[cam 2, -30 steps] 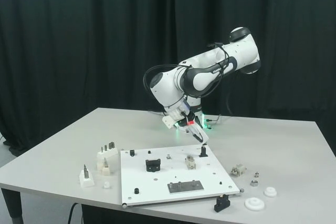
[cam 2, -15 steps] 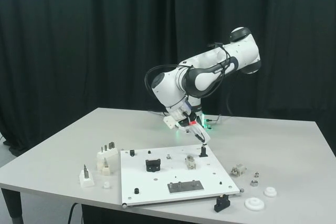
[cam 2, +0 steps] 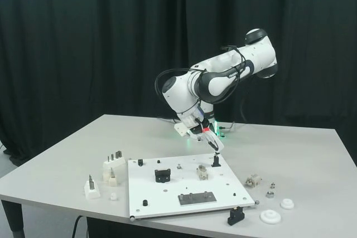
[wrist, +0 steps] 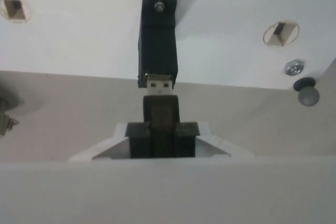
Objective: Insert USB.
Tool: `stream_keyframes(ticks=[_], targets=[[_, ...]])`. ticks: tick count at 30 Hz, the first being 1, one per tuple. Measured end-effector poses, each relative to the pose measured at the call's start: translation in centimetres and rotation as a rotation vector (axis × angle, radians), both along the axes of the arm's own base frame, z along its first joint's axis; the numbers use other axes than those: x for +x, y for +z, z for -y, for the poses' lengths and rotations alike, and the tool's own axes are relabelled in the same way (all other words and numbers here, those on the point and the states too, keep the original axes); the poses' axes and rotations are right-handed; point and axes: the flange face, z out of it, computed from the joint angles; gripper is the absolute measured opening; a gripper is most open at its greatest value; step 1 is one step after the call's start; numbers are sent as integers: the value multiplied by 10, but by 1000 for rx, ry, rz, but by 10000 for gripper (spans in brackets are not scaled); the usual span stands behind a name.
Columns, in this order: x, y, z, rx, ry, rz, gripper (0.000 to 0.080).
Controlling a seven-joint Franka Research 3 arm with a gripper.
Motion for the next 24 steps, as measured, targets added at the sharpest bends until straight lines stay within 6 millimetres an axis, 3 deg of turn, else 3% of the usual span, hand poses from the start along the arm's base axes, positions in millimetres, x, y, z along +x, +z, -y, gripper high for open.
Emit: stream_keyframes(ticks=[24], targets=[[-1,0,-3,-15,14,13,90]])
